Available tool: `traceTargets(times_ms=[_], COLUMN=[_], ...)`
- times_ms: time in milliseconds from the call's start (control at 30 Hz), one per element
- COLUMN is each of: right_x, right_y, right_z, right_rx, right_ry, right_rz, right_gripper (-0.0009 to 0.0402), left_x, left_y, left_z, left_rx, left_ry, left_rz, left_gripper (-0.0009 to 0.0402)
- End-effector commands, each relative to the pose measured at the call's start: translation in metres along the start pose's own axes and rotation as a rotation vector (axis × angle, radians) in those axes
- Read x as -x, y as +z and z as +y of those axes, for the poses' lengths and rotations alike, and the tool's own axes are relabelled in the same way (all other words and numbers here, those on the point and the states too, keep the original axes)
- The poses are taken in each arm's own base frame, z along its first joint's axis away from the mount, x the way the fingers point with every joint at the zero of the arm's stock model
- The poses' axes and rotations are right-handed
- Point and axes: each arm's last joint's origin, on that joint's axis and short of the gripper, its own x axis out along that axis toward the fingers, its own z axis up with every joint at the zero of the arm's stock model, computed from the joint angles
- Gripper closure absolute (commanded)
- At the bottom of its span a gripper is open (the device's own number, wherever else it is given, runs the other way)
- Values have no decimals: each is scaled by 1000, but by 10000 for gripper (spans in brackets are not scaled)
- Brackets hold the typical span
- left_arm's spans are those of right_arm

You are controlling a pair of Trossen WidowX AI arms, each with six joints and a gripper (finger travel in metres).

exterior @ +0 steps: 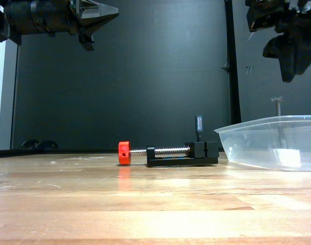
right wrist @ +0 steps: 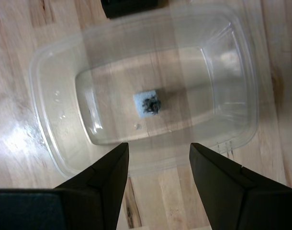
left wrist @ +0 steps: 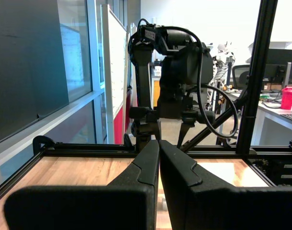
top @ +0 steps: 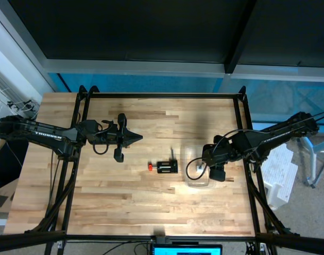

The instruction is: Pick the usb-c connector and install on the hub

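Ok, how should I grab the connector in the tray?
Come straight down, pinch its sides: the connector sits low in the tray, walls blocking sideways approach. Right end effector hangs open above; left end effector, shut, parked high.

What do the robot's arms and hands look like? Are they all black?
Yes, both arms are black. The left arm has white letters along it. The left hand, over the table's left part, tapers to a point. The right hand, above the clear tray, has two wedge-shaped black fingers. Black cables loop beside each wrist.
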Motion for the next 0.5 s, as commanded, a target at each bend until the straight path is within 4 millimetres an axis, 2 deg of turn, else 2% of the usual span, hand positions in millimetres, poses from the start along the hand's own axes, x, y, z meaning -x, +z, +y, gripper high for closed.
traceTargets(times_ms=[33, 500], right_x=[-3, -17], right_y=[-1, 3], right_z=[2, 14], right_rx=[9, 64], right_ry=[3, 7], right_rz=[-2, 21], right_gripper=[208, 208], left_x=[0, 0], left_y=[0, 0], left_z=[0, 0], left_rx=[0, 0], left_ry=[0, 0], left_rz=[0, 1], left_gripper=[393, 393])
